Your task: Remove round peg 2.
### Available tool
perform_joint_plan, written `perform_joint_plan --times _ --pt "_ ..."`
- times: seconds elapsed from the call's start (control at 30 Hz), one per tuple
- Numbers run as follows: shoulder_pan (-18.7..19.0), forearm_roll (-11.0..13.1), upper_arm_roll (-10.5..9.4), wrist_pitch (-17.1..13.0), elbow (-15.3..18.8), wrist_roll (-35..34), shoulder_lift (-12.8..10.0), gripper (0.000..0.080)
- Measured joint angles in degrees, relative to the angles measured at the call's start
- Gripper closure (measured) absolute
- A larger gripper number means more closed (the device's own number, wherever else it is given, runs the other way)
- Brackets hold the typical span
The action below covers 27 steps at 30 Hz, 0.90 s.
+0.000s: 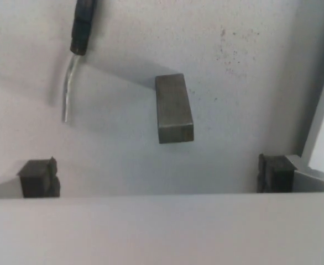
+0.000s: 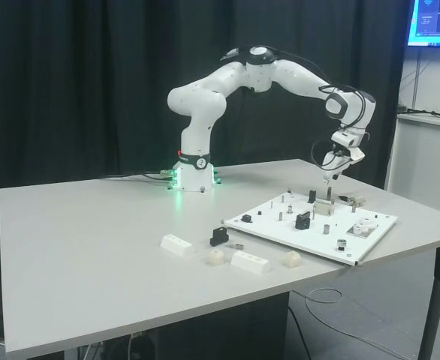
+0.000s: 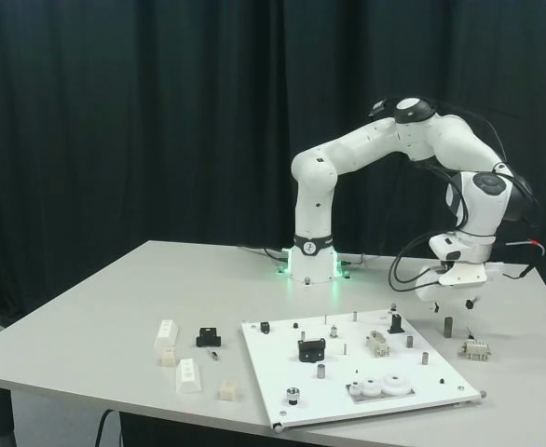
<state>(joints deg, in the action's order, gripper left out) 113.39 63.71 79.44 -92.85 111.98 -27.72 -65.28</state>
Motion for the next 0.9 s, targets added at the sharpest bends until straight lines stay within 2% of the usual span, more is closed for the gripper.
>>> perform_joint_plan --times 0.5,0.9 --pt "1.06 -1.96 2.11 0.0 0.0 0.0 0.0 0.0003" --pt "1.12 -2.83 2.93 0.0 0.01 0.0 -0.01 0.0003"
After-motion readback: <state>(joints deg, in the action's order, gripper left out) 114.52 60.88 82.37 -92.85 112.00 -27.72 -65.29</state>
